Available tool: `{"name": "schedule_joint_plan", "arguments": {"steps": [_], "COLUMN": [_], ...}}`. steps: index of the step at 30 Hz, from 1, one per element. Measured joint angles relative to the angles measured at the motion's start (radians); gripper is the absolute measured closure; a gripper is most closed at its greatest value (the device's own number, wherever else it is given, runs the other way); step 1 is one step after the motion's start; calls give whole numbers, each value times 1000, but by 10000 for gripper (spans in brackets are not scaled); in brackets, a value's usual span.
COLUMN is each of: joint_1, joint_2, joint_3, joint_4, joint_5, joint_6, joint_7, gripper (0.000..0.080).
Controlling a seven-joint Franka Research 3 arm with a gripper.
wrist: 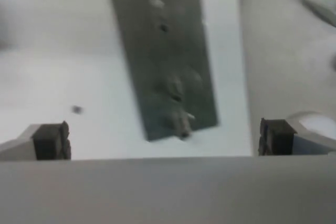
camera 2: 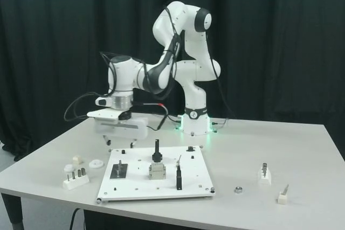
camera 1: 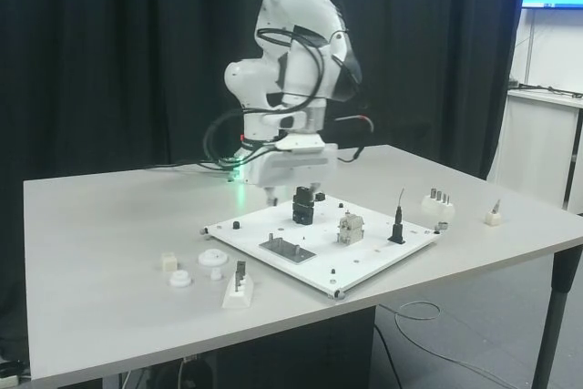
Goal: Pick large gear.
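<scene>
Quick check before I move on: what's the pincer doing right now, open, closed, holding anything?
Pincer: open, fingers spread wide, nothing between them; it hangs above the white board, over the grey plate.

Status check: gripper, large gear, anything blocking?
Gripper open, empty, hovering over the white board. Large gear flat on the grey table, off the board, untouched. Smaller white parts close beside it; nothing on top.
</scene>
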Motion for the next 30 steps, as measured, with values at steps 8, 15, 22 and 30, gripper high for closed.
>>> {"name": "schedule_joint_plan", "arguments": {"steps": [8,15,22,30], "joint_1": [-80,-146,-206,-252], "joint_2": [10,27,56,100], "joint_3": [0,0,0,0], "joint_4": [0,0,0,13], "joint_5": [2,5,39,139], "joint_6": [3,21,54,74], "joint_7": [-69,-137,-222,-331], "gripper": [3,3,2,3]}}
